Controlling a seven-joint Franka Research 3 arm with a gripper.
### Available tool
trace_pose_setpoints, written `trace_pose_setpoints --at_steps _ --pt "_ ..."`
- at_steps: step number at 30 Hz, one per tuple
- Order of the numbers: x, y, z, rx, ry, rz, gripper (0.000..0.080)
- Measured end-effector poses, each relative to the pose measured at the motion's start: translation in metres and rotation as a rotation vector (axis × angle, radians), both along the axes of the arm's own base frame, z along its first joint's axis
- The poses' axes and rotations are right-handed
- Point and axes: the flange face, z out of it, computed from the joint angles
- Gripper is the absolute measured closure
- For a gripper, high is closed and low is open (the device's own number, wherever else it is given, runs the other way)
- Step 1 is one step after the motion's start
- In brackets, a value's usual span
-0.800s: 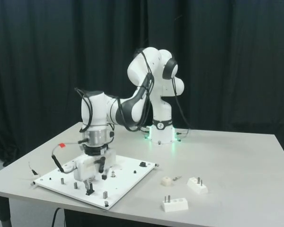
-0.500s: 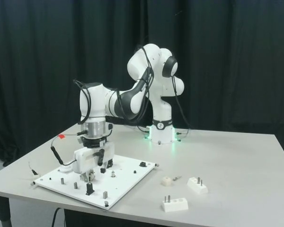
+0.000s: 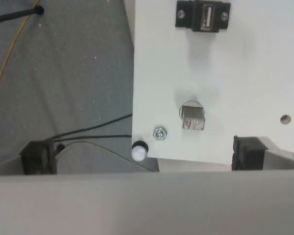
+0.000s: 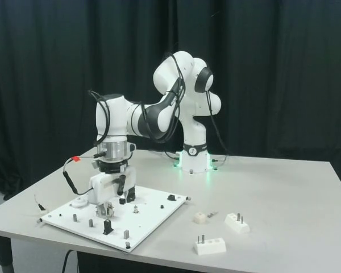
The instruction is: Pick USB.
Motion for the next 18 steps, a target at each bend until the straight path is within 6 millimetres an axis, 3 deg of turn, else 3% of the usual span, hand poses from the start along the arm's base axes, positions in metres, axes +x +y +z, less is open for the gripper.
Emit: trace_pose_setpoints --at_steps 11,18 --pt "0.004 -0.001 0.010 -0.072 0.002 0.221 0.0003" --pt "0.004 -0.018 0.020 -0.118 0.012 0.370 0.0003"
